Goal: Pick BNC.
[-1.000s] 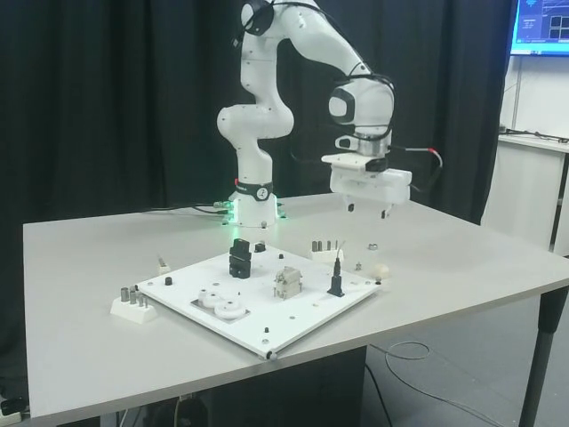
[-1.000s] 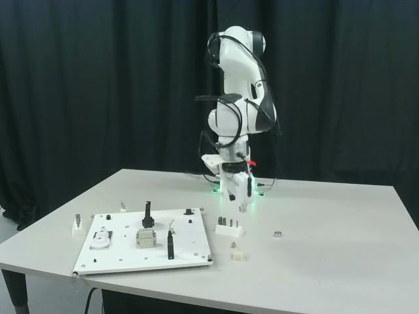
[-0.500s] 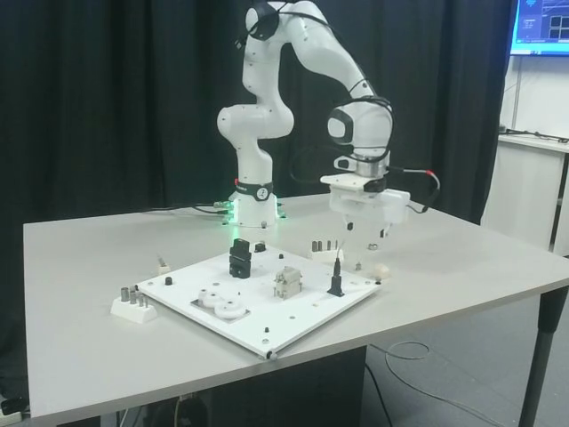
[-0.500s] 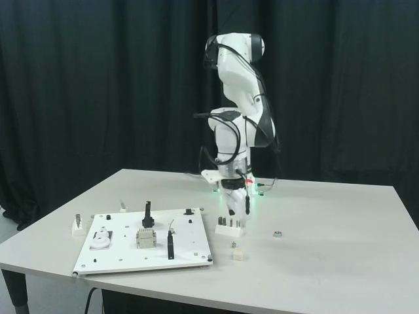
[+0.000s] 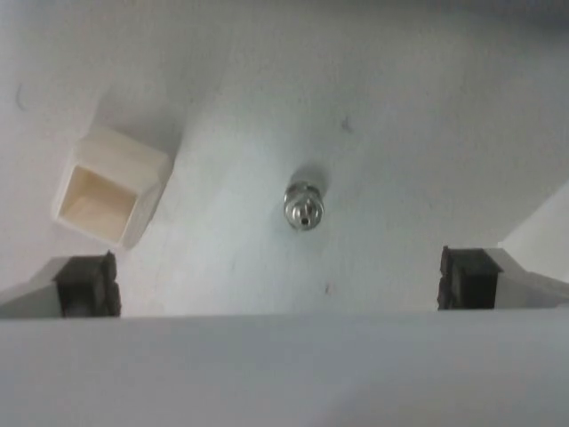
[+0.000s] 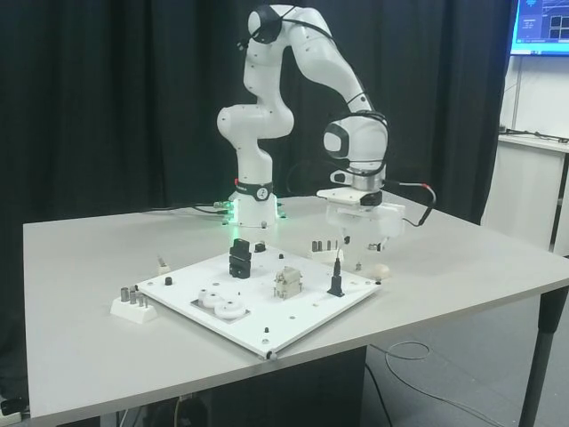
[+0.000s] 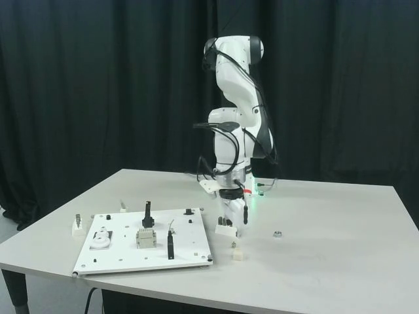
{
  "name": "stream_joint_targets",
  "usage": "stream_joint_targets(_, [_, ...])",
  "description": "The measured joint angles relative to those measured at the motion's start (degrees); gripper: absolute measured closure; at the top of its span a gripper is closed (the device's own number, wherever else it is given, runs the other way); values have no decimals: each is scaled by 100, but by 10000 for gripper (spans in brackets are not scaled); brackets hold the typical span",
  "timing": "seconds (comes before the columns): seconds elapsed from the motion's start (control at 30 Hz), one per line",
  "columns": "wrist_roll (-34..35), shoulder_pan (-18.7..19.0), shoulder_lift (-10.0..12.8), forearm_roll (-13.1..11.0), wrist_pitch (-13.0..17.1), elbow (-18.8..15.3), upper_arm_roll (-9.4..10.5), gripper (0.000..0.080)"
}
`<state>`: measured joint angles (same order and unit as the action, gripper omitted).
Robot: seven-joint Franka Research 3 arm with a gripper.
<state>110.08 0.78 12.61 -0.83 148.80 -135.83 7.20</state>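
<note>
The gripper [image 5: 276, 283] hangs wide open and empty over the table [image 5: 427, 107], its 2 fingers [image 5: 87, 285] well apart. The BNC [image 5: 303, 205], a small metal connector, stands upright on the table between them, slightly nearer 1 side, with a white box [image 5: 108, 187] near it. Risks, as I judge them: being off-centre, 1 pad could touch first and tip or push the BNC away; its round metal body may slip; a finger could nudge the box.
</note>
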Motion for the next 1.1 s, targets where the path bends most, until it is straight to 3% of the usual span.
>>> stream_joint_targets(0.47, [-28,0,280,188,479,-78,-88,3])
stream_joint_targets(0.77, [-89,0,445,257,642,-78,-121,3])
stream_joint_targets(1.1, [-234,13,452,261,686,-85,-123,3])
